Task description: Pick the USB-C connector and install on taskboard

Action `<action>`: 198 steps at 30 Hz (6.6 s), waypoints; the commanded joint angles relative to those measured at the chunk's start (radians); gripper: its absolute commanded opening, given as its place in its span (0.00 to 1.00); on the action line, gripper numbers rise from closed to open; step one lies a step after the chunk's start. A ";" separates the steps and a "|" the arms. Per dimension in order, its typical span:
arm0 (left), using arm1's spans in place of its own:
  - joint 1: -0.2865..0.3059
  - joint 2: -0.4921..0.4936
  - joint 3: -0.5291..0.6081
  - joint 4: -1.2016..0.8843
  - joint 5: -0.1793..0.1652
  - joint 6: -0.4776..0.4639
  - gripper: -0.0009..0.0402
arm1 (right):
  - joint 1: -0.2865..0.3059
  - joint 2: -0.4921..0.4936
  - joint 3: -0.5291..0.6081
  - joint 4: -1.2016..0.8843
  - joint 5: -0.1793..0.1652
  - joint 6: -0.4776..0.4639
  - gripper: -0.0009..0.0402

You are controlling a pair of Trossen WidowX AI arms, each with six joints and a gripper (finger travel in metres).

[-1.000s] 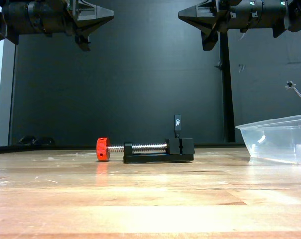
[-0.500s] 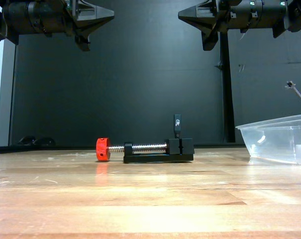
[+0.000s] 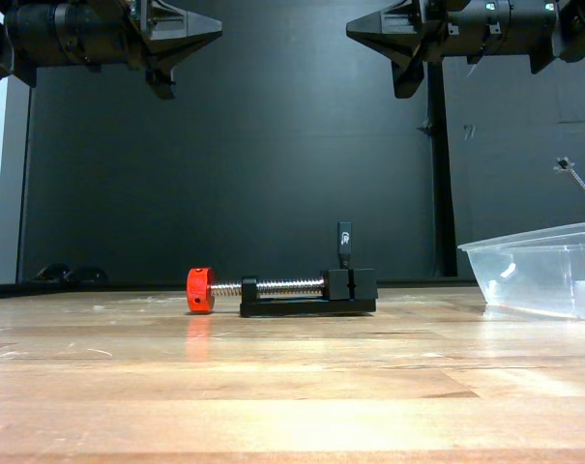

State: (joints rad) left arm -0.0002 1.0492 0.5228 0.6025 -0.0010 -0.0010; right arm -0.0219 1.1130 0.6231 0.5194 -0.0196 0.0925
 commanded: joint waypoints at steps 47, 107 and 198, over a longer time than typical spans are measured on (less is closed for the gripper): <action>0.000 0.000 0.000 0.000 0.000 0.000 0.02 | 0.006 -0.018 0.177 -0.576 -0.008 -0.075 0.02; 0.000 0.000 0.000 0.000 0.000 0.000 0.02 | 0.273 0.075 0.428 -1.787 0.075 0.258 0.32; 0.000 0.000 0.000 0.000 0.000 0.000 0.02 | 0.359 0.185 0.079 -1.323 0.132 0.315 0.20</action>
State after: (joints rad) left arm -0.0002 1.0489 0.5228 0.6025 -0.0006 -0.0010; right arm 0.3359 1.3010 0.7010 -0.8028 0.1127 0.4061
